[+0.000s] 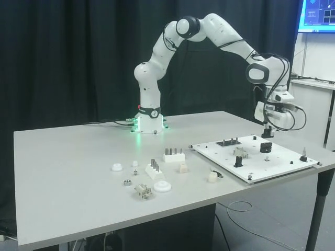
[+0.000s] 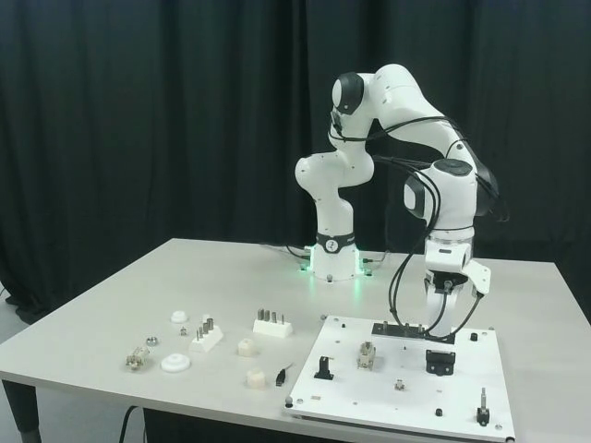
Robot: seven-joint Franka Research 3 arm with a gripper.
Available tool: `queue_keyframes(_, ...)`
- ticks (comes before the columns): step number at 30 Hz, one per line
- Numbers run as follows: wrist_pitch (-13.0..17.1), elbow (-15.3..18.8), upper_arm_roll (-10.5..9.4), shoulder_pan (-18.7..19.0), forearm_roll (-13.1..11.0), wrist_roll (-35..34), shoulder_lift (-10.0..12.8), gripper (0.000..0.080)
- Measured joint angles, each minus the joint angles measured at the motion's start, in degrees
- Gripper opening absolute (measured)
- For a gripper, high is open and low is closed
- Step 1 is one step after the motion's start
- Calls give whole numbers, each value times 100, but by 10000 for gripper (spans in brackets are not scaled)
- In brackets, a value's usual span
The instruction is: Insert D-SUB.
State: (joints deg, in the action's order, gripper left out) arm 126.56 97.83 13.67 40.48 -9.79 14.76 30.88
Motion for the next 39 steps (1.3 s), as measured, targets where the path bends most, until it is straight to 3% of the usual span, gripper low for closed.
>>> queue_keyframes(39, -84, -24, 11, -62, -385, 671, 26, 153)
